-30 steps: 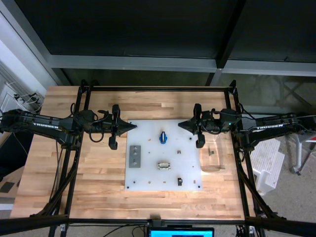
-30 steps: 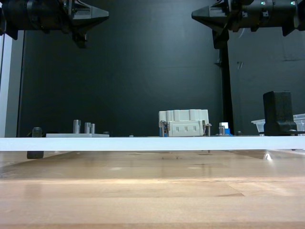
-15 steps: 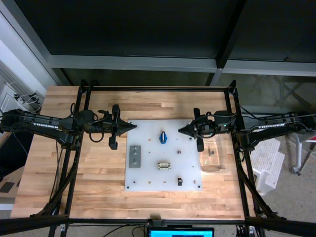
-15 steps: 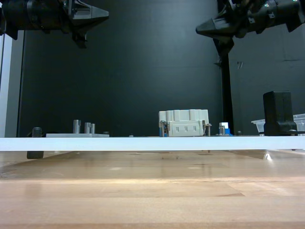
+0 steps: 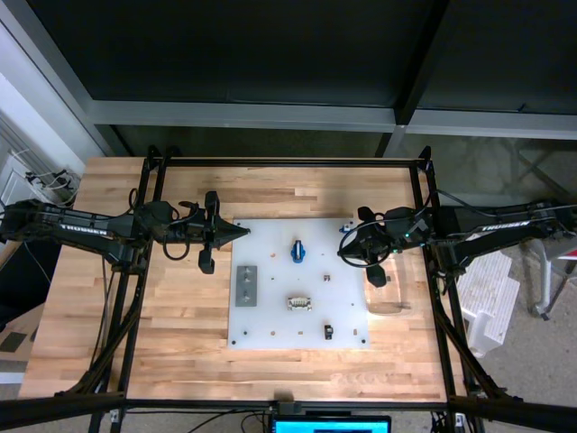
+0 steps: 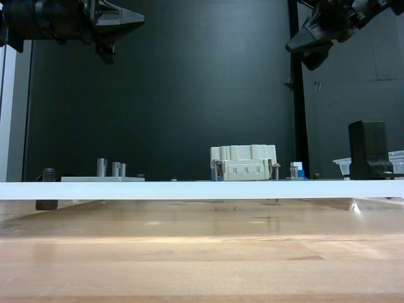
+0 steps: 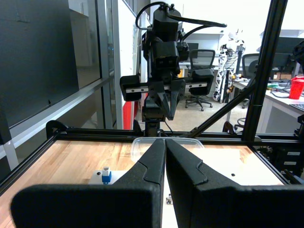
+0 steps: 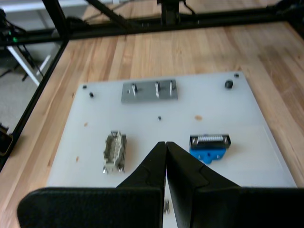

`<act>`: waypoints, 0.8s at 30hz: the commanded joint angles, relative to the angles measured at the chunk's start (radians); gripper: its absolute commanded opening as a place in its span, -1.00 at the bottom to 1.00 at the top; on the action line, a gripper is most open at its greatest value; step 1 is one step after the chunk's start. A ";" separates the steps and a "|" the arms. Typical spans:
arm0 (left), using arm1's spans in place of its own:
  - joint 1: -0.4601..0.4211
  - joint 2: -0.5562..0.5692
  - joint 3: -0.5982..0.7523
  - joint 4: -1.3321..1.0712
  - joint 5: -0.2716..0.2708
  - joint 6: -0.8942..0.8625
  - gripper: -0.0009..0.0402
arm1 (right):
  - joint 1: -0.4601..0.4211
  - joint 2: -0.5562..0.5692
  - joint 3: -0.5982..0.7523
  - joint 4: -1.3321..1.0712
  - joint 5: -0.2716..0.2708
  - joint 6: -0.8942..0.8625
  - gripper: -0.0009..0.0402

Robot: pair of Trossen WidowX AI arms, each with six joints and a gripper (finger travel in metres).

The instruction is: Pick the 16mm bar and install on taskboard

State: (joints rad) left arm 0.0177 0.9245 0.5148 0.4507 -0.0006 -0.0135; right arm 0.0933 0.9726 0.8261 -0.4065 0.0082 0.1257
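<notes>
I cannot pick out the 16mm bar in any view, and nothing sits between either pair of fingers. My left gripper (image 5: 242,232) (image 6: 140,21) (image 7: 165,141) hangs shut and level, high above the far left corner of the white taskboard (image 5: 270,320) (image 8: 213,104). At the board's right edge my right gripper (image 5: 343,255) (image 6: 295,46) (image 8: 166,143) is shut too, tilted nose-down toward the board. A grey plate (image 5: 246,284) (image 8: 149,91) (image 6: 101,178) with upright pegs lies on the board's left half.
On the board are a blue connector (image 5: 297,251) (image 8: 209,144), a beige connector (image 5: 299,303) (image 6: 243,163) and a black block (image 5: 329,332) (image 6: 368,149). A clear tray (image 5: 397,305) (image 7: 142,141) lies on the table just right of the board, partly under the right arm. Black frame posts ring the table.
The right gripper has tipped from level to nose-down and drawn back toward the board's right edge and the near side. The left arm has not moved.
</notes>
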 commanded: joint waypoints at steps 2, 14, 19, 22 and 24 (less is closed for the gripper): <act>0.000 0.000 0.000 0.000 0.000 0.000 -0.96 | 0.008 0.001 0.037 -0.123 0.001 0.002 -0.96; 0.000 0.000 0.000 0.000 0.000 0.000 -0.96 | 0.047 0.001 0.127 -0.496 -0.001 0.040 -0.96; 0.000 0.000 0.000 0.000 0.000 0.000 -0.96 | 0.069 0.001 0.155 -0.646 -0.001 0.058 -0.96; 0.000 0.000 0.000 0.000 0.000 0.000 -0.96 | 0.073 0.002 0.163 -0.723 -0.003 0.075 -0.96; 0.000 0.000 0.000 0.000 0.000 0.000 -0.96 | 0.076 0.003 0.166 -0.774 -0.005 0.076 -0.96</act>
State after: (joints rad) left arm 0.0177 0.9245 0.5148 0.4507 -0.0006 -0.0135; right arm 0.1669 0.9745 0.9901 -1.1496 0.0055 0.2008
